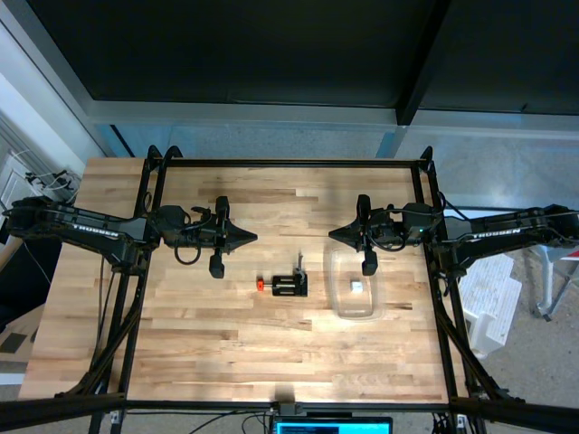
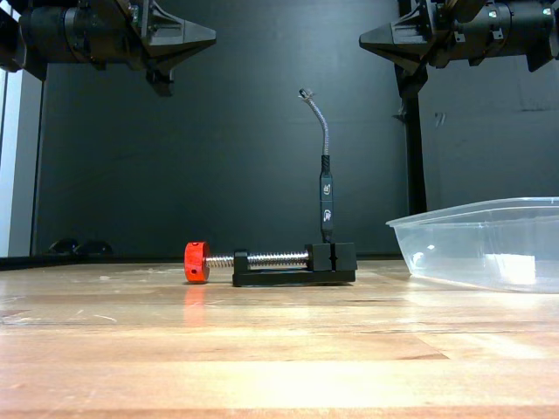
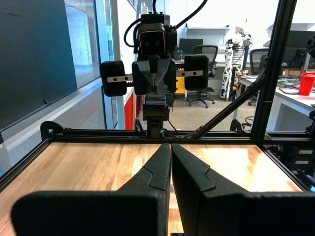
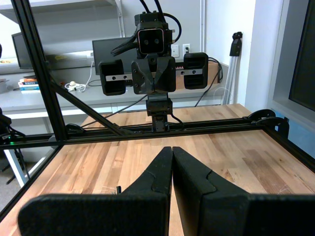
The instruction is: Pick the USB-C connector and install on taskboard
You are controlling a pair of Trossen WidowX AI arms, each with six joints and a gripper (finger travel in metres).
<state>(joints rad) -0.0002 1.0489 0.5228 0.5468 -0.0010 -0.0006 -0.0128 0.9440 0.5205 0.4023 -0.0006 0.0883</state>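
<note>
Both arms hung high above the worktop's middle, tips facing each other. The left gripper (image 1: 253,237) (image 3: 171,147) and right gripper (image 1: 331,235) (image 4: 172,150) each had their fingers pressed together, holding nothing. Below them, nearer the near edge, sat the taskboard (image 1: 289,286) (image 2: 293,266), its red knob (image 2: 196,262) pointing left and a thin braided stem (image 2: 326,188) rising from it. Just to its right, a clear tray (image 1: 334,280) (image 2: 454,253) held a small white piece (image 1: 356,286).

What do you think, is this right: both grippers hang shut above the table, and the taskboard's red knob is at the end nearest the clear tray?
Not quite. Left gripper and right gripper do hang shut above the table, but the high view shows the taskboard's red knob at the end away from the clear tray.
</note>
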